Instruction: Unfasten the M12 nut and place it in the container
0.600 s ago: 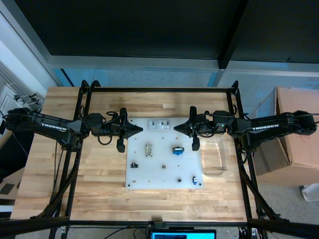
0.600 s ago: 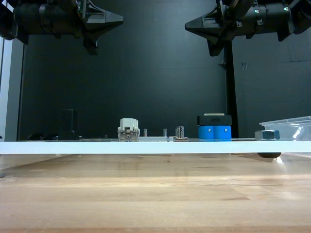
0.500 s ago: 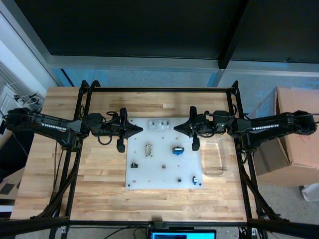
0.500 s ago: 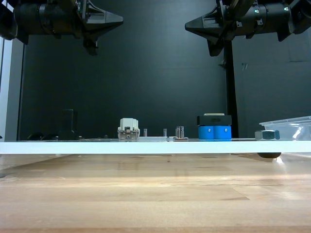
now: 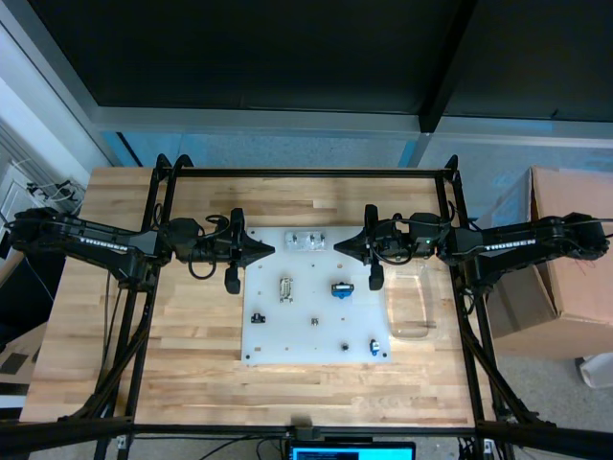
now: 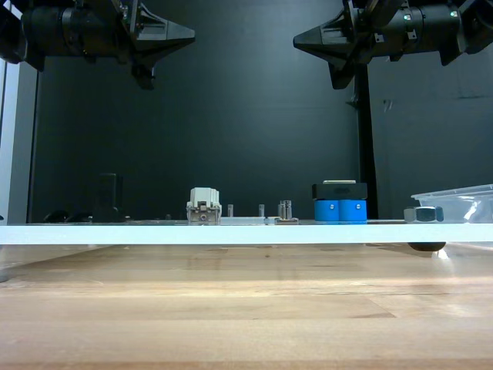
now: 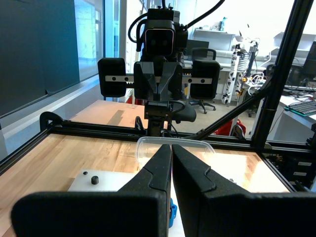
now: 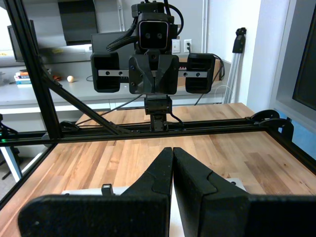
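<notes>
Nut (image 5: 374,344), small and silver, sits on its stud at the near right edge of the white board (image 5: 287,335). The high view puts it outside the clear container (image 5: 412,334), which lies on the wooden surface (image 5: 192,364) just beside the board's right edge. How far down the threads it is run, cannot tell. Left hand (image 5: 271,249) hangs high over the board's far left corner, clenched, grasping nothing. Right hand (image 5: 337,247) hangs high over the far right part of the board, likewise clenched and empty, well apart from the nut. Step in hand, as judged: the approach. The right hand is the nearer. It should release its fingers before descending, come straight down over the stud's axis, and seat the pads on opposite flats rather than on corners. It should then turn in short bites and lift only once the nut spins free. Nut faceted metal, likely slick, so a square grip matters. Container thin transparent plastic with rounded corners, light enough to shift if bumped. Board smooth and matte, surface of glued wood strips.
</notes>
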### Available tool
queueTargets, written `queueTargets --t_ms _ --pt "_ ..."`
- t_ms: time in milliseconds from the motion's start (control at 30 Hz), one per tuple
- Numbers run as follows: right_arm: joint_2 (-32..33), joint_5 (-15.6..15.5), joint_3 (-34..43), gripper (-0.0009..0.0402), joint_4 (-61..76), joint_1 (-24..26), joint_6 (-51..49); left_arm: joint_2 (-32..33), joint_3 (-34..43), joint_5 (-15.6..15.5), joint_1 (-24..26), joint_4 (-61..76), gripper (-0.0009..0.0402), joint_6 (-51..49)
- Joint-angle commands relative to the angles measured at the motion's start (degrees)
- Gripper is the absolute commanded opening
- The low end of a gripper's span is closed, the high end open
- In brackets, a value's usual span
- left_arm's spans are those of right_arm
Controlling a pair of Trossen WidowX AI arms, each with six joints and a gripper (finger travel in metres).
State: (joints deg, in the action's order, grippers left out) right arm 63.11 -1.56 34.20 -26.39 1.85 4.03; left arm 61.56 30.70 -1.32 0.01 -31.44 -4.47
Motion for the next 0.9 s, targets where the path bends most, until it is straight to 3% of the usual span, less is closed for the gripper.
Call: queueTargets --t_ms 33,333,600,767,900 --pt "-0.02 0.00 0.04 0.0000 0.04 -0.31 1.57 0.04 0.02 0.00 0.00 -0.04 0.0000 0.00" --pt "0.04 2.08 8.02 0.0000 23.30 -6.67 4.11 0.04 0.02 0.00 0.00 -0.04 0.0000 0.00" --pt "0.50 2.08 15.34 0.0000 43.04 -12.41 14.78 0.04 0.02 0.00 0.00 -0.04 0.0000 0.00" --pt "4.07 2.80 20.41 0.0000 52.94 -16.50 20.96 0.04 0.02 0.00 0.00 -0.02 0.0000 0.00" --pt "9.27 5.31 26.36 0.0000 61.96 -19.41 25.31 0.04 0.02 0.00 0.00 -0.04 0.0000 0.00"
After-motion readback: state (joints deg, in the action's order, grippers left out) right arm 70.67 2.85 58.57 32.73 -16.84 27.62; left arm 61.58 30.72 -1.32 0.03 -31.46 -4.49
